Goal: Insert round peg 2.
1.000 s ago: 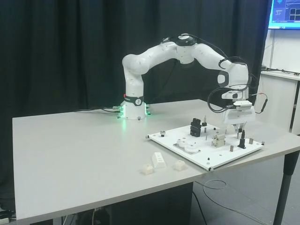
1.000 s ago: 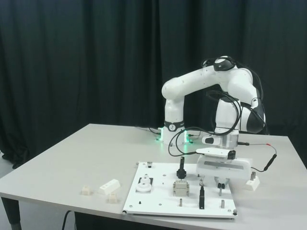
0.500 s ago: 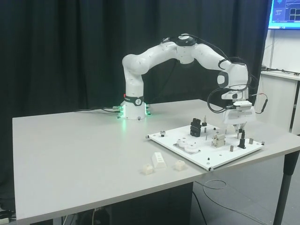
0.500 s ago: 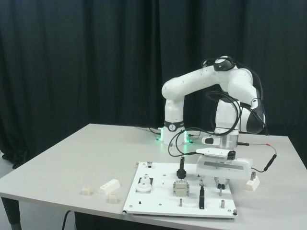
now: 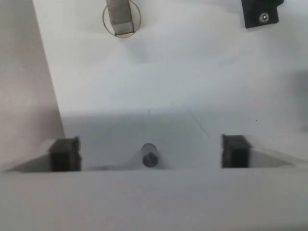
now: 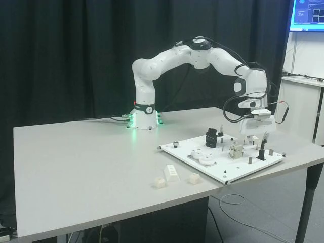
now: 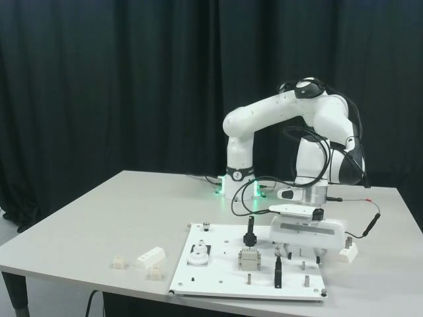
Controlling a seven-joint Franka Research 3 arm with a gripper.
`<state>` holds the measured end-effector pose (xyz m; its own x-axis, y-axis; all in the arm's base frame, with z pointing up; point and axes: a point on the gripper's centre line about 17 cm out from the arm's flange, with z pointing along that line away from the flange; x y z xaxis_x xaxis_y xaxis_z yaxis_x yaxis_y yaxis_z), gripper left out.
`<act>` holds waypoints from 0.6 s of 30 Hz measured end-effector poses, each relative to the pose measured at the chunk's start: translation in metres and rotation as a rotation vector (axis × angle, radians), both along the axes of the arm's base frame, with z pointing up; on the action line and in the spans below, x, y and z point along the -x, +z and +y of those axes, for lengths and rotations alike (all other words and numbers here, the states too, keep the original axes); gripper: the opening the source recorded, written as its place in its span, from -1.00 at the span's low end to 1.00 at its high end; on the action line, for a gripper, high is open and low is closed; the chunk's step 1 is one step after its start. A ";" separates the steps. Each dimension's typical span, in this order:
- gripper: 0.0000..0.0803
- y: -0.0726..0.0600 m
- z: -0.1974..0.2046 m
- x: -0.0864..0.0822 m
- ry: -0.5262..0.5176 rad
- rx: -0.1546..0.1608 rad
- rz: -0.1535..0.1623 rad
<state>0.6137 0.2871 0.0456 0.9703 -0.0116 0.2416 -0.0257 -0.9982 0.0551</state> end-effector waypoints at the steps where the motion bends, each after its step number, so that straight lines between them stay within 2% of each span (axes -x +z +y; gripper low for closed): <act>1: 0.11 0.000 0.000 0.000 0.000 0.001 -0.002; 2: 0.11 -0.001 -0.001 0.000 -0.001 0.002 -0.004; 3: 0.75 -0.001 -0.001 -0.001 -0.001 0.003 -0.006; 8: 0.75 -0.002 -0.005 0.000 -0.006 0.005 -0.007; 9: 0.94 -0.002 -0.005 0.000 -0.007 0.006 -0.007; 18: 0.98 0.001 -0.007 -0.003 -0.009 0.006 -0.013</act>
